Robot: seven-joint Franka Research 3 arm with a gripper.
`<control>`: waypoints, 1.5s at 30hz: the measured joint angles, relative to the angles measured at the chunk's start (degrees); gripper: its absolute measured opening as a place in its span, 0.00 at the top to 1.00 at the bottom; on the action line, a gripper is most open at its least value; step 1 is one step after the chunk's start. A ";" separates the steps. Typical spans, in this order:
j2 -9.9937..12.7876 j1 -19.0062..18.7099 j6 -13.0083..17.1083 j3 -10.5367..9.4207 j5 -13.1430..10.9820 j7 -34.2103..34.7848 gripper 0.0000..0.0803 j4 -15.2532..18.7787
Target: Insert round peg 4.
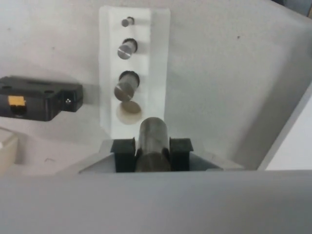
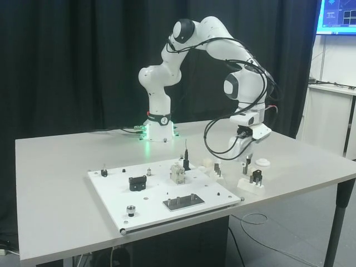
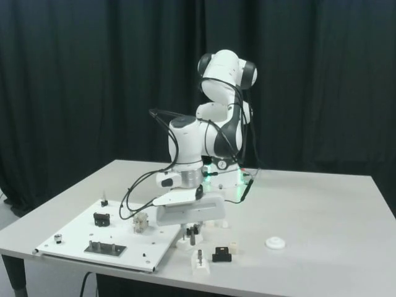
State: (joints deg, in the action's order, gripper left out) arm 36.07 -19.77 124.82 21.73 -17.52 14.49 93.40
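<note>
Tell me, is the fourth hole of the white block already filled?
No, the hole is empty; the gripper holds the peg near it.

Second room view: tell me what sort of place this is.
Most likely a robotics lab or test cell: a white robot arm bolted to a grey table, black curtains all round, and a white board of small test parts.

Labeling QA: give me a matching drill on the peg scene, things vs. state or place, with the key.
Things:
1. large peg
2. empty hole
3. smallest peg
4. black box

States or places:
A. on the grey table, beside the white block
B. seated in the block, at the end farthest from the gripper
C. held between the fingers
D. open, next to the held peg

Pairs: 1-C, 2-D, 3-B, 4-A
</note>
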 joint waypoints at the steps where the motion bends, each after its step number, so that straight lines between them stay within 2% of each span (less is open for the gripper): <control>1: -0.02 0.00 -0.06 0.09 0.00 0.19 0.82 -0.04; 17: -0.30 0.01 -0.45 1.28 0.00 1.91 0.82 -0.50; 45: -0.56 0.05 -0.45 1.99 -0.04 3.32 0.82 -1.01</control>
State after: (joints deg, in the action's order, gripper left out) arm 35.51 -19.72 124.37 23.71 -17.56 17.81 92.38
